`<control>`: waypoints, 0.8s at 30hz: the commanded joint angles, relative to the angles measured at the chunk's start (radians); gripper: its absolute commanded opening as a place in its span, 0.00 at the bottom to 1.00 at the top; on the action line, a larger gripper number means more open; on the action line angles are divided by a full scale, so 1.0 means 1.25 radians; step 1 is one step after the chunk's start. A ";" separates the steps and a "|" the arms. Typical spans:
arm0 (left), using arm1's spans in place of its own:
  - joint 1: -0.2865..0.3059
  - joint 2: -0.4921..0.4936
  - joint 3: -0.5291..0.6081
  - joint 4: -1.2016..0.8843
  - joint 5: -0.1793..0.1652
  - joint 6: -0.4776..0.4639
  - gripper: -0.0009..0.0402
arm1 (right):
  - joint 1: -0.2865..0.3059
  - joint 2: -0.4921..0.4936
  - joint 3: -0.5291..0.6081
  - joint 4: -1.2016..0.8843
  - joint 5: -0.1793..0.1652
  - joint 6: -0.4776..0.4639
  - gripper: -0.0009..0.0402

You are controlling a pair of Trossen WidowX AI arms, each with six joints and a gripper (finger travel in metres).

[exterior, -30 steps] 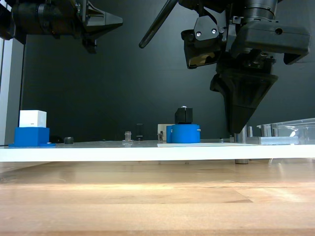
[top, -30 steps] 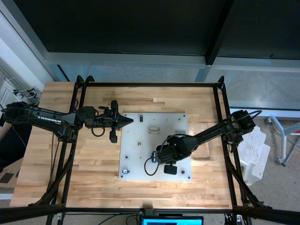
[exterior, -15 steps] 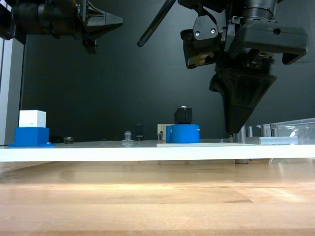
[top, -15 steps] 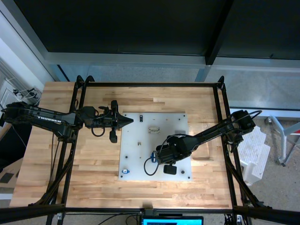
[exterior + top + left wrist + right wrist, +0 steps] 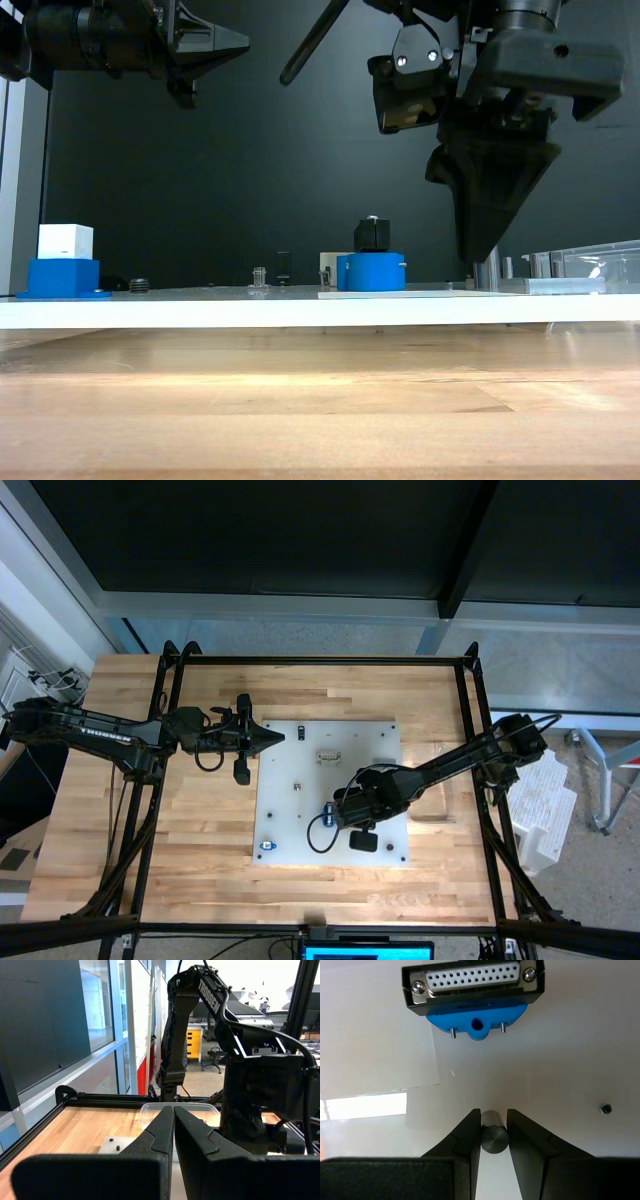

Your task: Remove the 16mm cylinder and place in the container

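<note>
Broadly, we judge the task to be in its 1st half: the grasp is made, the carry and the drop are left.

The wooden tabletop [image 5: 200, 860] carries the white board [image 5: 290, 820], and both arms reach in over it. The left gripper [image 5: 173, 1125] hangs high off the board's far left corner, its jaws pressed together with nothing between them. We read it as parked.

The right gripper [image 5: 493, 1122] points down at the board's near right part, close to a blue fitting [image 5: 476, 1015] that carries a grey multi-pin connector.

The container [image 5: 432, 800] lies on the tabletop just off the board's right edge, well apart from the right gripper. It looks to us to hold nothing.

The 16mm cylinder [image 5: 494, 1137] sits between the right jaws, which are drawn narrow against its 2 sides. In the low view its grey body shows just under the gripper's tip, right at board level. We cannot tell whether it has come free of its hole.

What remains, in our judgement, is 3 steps: lift it clear, carry it right to the container, release it inside.
</note>
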 commanded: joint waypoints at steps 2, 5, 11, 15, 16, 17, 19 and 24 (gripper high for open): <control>0.000 0.000 0.000 0.000 0.000 0.000 0.02 | 0.001 -0.021 0.002 -0.015 0.001 -0.001 0.10; 0.000 0.000 0.000 0.000 0.000 0.000 0.02 | 0.001 -0.035 0.002 -0.024 0.001 -0.001 0.10; 0.000 0.000 0.000 0.000 0.000 0.000 0.02 | 0.000 -0.080 0.002 -0.031 0.002 -0.002 0.10; 0.000 0.000 0.000 0.000 0.000 0.000 0.02 | -0.001 -0.113 0.002 -0.046 0.002 -0.003 0.10; 0.000 0.000 0.000 0.000 0.000 0.000 0.02 | -0.001 -0.121 0.002 -0.055 0.002 -0.004 0.10; 0.000 0.000 0.000 0.000 0.000 0.000 0.02 | -0.002 -0.129 0.002 -0.064 0.002 -0.007 0.10; 0.000 0.000 0.000 0.000 0.000 0.000 0.02 | -0.002 -0.147 0.001 -0.084 0.002 -0.010 0.10; 0.000 0.000 0.000 0.000 0.000 0.000 0.02 | -0.003 -0.182 0.001 -0.120 0.003 -0.017 0.10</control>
